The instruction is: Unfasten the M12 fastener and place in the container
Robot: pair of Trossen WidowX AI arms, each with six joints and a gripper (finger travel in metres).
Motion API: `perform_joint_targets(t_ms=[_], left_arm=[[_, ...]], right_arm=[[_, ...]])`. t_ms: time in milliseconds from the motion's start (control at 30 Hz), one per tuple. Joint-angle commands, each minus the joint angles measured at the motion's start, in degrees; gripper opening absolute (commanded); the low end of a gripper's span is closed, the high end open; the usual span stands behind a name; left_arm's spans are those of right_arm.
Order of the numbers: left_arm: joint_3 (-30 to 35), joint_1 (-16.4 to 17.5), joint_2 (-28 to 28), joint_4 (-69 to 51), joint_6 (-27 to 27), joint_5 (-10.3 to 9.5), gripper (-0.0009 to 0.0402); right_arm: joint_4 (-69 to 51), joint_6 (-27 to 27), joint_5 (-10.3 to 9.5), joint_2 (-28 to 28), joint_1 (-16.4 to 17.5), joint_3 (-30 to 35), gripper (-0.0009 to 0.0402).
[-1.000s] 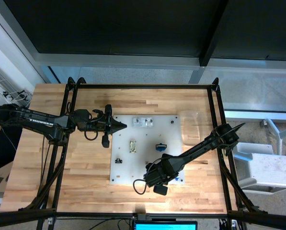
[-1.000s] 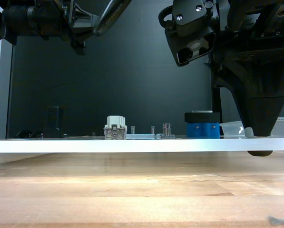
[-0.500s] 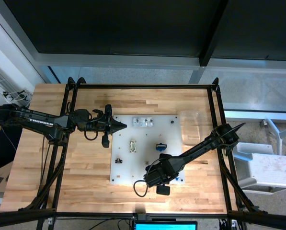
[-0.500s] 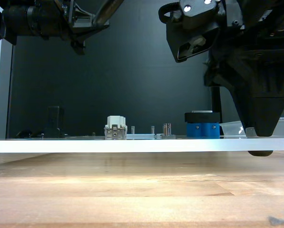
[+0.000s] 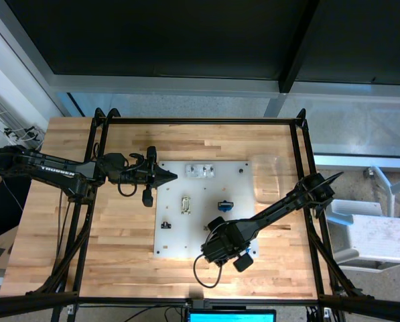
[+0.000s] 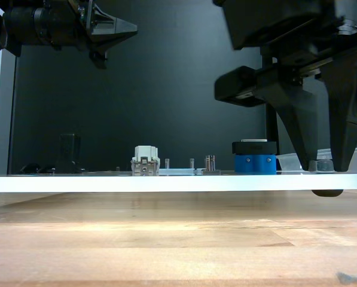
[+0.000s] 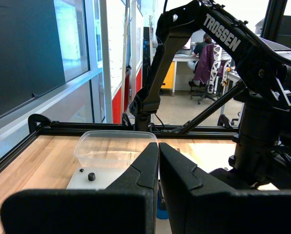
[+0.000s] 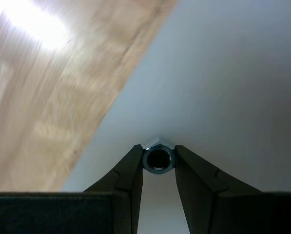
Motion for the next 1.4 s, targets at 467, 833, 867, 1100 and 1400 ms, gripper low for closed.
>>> perform_joint_targets(t_ms=[467,833,867,1100,1400], left_arm=[[0.0,0.0,0.0,0.0,0.02,0.0,0.0],[0.0,0.0,0.0,0.02,0.02,0.0,0.0],[0.0,0.02,0.0,0.0,0.02,0.0,0.0],[0.0,0.02,0.0,0.02,0.02,0.0,0.0],[0.0,0.02,0.0,0.02,0.02,0.0,0.0]], right_arm=[[-0.83,-32.85,0.04,-0.79,-0.04,0.02,0.0005],[-1.07,-34.62,-0.44,-0.79,-0.02,0.02,0.0005],[-1.03,-34.64,-1.22,-0.79,0.0,0.02,0.0008],[-1.05,-34.62,-4.26,-0.87,0.0,0.02,0.0091],[-2.34,-30.45,-3.98,-3.3,0.0,0.02,0.018]])
